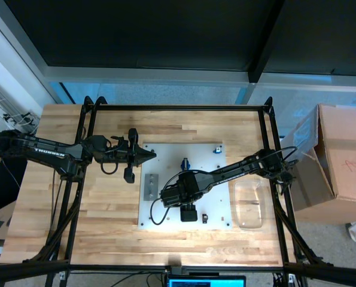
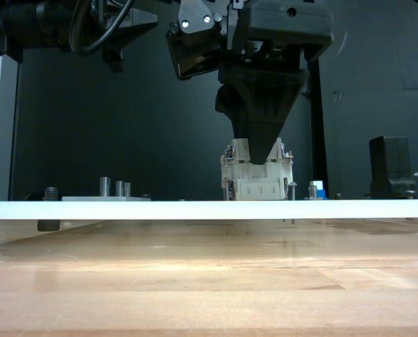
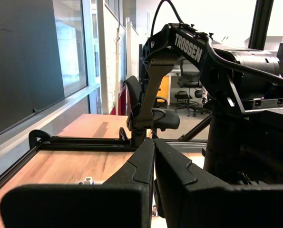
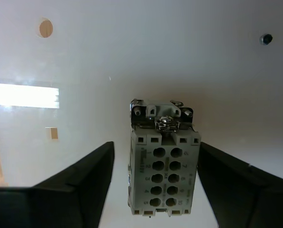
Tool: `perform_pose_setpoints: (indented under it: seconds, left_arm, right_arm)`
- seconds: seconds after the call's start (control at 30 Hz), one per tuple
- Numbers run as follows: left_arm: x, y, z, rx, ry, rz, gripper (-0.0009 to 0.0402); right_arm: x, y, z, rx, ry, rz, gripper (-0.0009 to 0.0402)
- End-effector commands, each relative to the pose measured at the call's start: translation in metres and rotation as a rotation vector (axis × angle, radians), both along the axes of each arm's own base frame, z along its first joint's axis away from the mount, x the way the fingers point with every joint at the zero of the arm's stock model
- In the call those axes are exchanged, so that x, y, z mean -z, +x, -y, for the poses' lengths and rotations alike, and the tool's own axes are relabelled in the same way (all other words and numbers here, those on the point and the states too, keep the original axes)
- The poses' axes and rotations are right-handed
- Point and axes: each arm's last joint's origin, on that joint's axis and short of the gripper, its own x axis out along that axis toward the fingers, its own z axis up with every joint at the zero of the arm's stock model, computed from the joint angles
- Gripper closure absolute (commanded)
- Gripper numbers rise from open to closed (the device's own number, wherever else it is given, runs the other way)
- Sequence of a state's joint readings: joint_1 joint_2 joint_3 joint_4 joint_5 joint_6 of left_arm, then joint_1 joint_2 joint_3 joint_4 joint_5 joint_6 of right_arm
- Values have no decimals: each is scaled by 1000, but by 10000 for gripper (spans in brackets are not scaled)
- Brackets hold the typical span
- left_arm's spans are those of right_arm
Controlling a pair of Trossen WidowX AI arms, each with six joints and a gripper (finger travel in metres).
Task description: Remove the HAN10E connector from the taskboard and place in the container
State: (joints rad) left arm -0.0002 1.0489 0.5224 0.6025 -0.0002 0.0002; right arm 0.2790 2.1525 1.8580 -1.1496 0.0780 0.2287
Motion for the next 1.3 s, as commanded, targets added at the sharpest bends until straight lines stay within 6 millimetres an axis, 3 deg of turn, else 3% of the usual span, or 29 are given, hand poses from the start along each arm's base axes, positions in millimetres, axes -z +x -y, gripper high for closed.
perform_pose_setpoints:
  seconds: [0.03, 0.3, 0.53, 1.03, 1.3]
  left_arm:
    - [0, 0, 0, 0, 0, 0, 393]
    - [0, 0, 0, 0, 0, 0, 393]
    - [0, 0, 0, 0, 0, 0, 393]
    - [0, 0, 0, 0, 0, 0, 393]
    - [0, 0, 0, 0, 0, 0, 393]
  right_arm:
    - [-1, 0, 0, 0, 0, 2, 214]
    - [-1, 0, 1, 1, 0, 2, 310]
    - [-5, -2, 1, 0, 2, 8, 355]
    - [-45, -15, 8, 12, 18, 96, 368]
    - [-53, -18, 9, 12, 24, 113, 368]
